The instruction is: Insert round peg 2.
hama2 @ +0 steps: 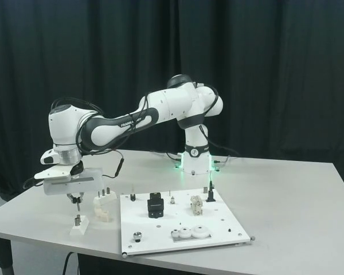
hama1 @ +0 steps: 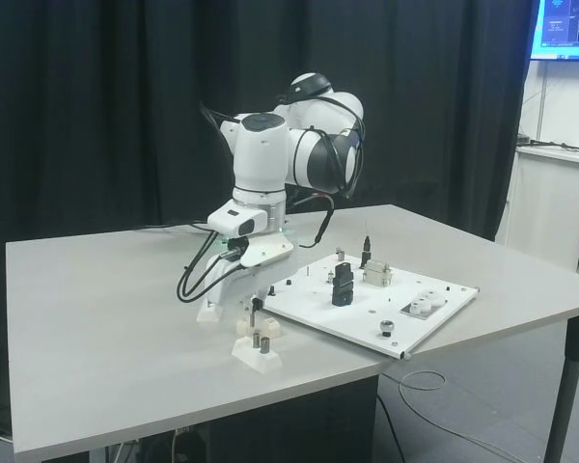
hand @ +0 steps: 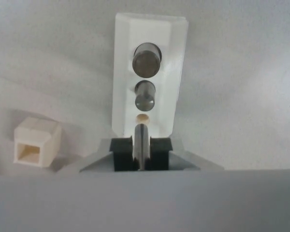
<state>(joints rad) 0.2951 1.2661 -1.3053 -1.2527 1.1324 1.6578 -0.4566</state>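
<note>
You have the thin round peg (hand: 141,145) pinched upright between the black fingertips of the gripper (hand: 141,153), and it hangs just above the white peg holder (hand: 150,72), over the small empty hole (hand: 142,117) at the holder's near end. Along that holder, beyond the hole, two thicker grey pegs stand in line: the middle peg (hand: 145,95) next to the hole and the largest peg (hand: 146,60) at the far end. Neither one touches the held peg, and nothing lies between its tip and the hole. Beside the holder, apart from it, you see a small white block (hand: 36,141) with a square socket in its face. Only the wrist view shows you the hole and the grip on the peg. The room views show what the wrist camera cannot: the holder (hama2: 79,227) sits on the grey table (hama2: 286,189) near its front edge, just beside the white task board (hama2: 178,220), which carries a black fixture (hama2: 155,205) and several small parts. In the second room view another white holder (hama2: 104,206) with upright pins stands between the peg holder and the board.
</note>
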